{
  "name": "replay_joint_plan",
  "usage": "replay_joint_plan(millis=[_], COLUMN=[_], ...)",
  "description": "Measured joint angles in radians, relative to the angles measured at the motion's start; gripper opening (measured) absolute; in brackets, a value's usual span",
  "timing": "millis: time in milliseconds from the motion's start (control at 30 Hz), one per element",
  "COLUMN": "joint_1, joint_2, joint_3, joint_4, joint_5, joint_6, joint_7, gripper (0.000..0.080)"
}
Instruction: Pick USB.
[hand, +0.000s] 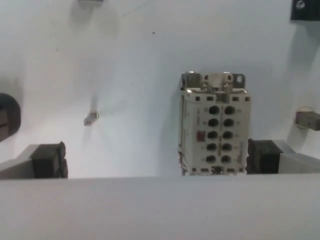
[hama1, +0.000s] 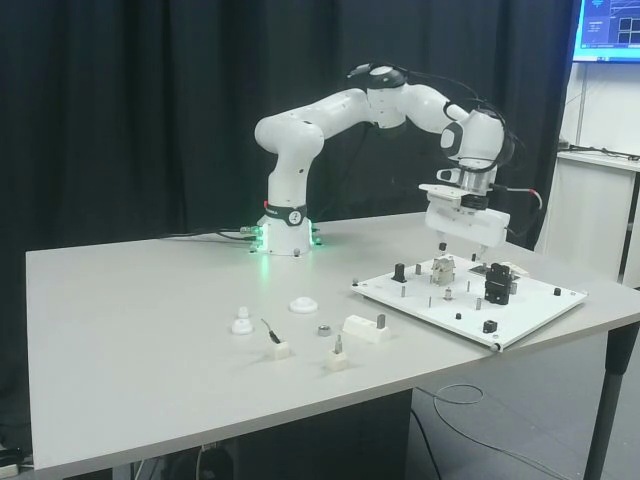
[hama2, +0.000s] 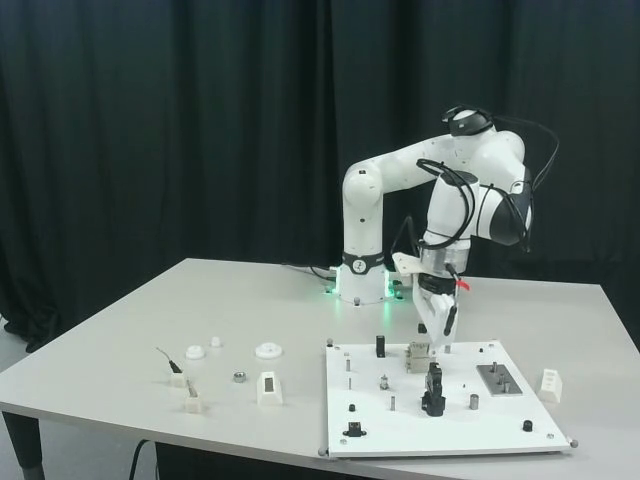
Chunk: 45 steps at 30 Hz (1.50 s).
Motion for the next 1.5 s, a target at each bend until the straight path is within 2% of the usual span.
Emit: replay_joint_plan(millis=[1000, 1200, 1500], joint_1=[0.008, 0.005, -0.021], joint_2=[0.001, 0.001, 0.001], joint_3=[-0.008, -0.008, -0.008], joint_4=[-0.001, -0.001, -0.003], joint_5=[-0.013, -0.034, -0.088], joint_6=[0.011, 0.032, 0.099], joint_7=[0.003, -0.003, -0.074], gripper=[0.0800, 0.0800, 0.0800])
